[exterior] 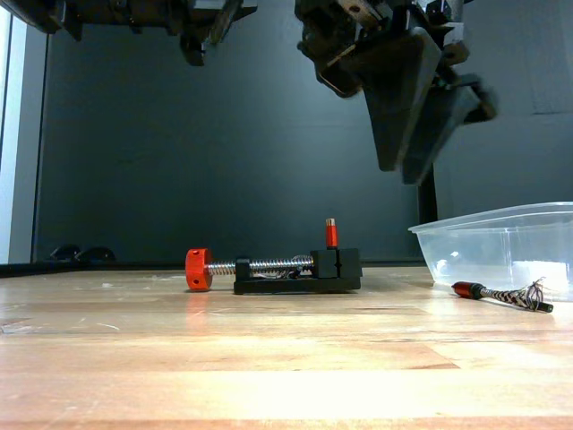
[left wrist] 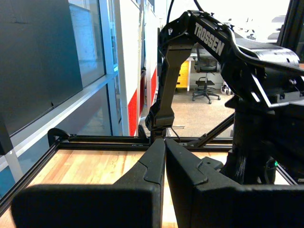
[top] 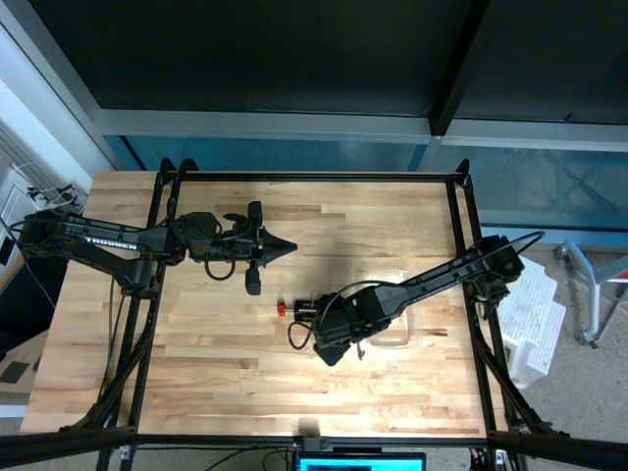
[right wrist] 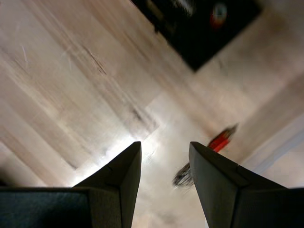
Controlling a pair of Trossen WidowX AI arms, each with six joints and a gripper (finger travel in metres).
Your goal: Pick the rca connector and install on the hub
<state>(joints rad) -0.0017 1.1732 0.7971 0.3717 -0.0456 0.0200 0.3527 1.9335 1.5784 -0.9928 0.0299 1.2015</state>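
The right gripper [exterior: 400, 175] hangs open and empty near the hub [exterior: 300, 273]. The left gripper [top: 291, 247] hovers closed, far-left. Only the low view shows a red pin [exterior: 330, 233] upright on the hub.

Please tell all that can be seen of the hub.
The hub is a low black block lying flat on the wooden table. A silvery threaded rod runs from it to a red knob at one end; a small red pin stands upright on top. No gripper touches it: the open right gripper hangs above the table beside it, the shut left gripper is held high, away.
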